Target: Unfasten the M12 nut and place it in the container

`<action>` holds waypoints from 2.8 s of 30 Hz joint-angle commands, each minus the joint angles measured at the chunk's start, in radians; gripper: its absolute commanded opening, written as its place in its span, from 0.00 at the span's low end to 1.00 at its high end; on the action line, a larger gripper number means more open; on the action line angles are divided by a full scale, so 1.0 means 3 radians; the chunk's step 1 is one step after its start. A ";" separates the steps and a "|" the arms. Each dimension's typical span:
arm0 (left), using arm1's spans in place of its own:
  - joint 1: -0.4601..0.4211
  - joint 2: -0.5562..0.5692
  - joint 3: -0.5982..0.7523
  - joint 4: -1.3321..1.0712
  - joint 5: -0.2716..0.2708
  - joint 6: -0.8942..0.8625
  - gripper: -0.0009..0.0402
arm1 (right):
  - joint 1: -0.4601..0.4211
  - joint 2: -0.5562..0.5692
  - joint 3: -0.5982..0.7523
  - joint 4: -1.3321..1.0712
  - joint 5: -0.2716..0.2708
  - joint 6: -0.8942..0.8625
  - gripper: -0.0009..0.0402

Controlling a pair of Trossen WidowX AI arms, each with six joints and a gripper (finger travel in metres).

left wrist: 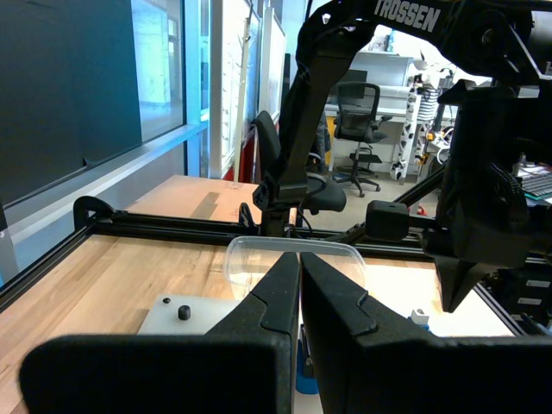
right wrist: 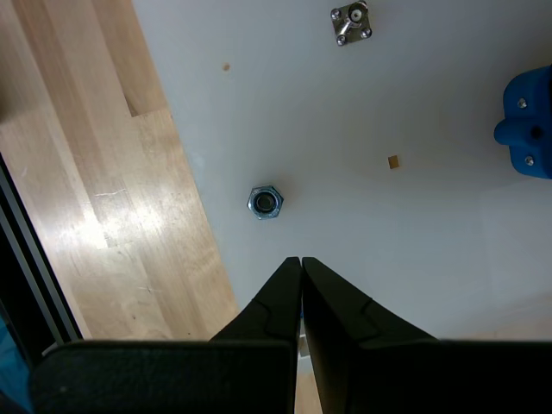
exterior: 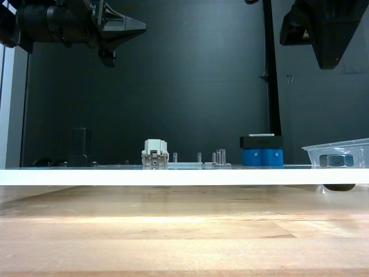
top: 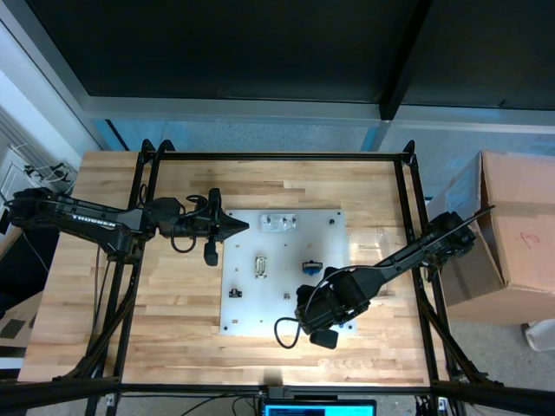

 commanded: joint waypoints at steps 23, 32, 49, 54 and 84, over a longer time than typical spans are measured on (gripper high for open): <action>0.0001 0.0001 0.0001 0.0000 0.0000 0.0000 0.02 | 0.0004 0.0401 0.0006 0.0135 0.0000 0.0890 0.19; 0.0001 0.0001 0.0001 0.0000 0.0001 0.0000 0.02 | -0.0006 0.0608 0.0004 0.0329 -0.0043 0.1134 0.44; 0.0000 0.0001 0.0001 0.0000 0.0000 0.0000 0.02 | -0.0010 0.0768 0.0004 0.0486 -0.0064 0.1137 0.45; 0.0001 0.0001 0.0001 0.0001 0.0000 0.0000 0.02 | -0.0011 0.0767 0.0004 0.0482 -0.0061 0.1136 0.26; 0.0001 0.0001 0.0001 0.0000 0.0000 0.0000 0.02 | 0.0042 0.0361 0.0004 0.0276 -0.0004 0.0676 0.06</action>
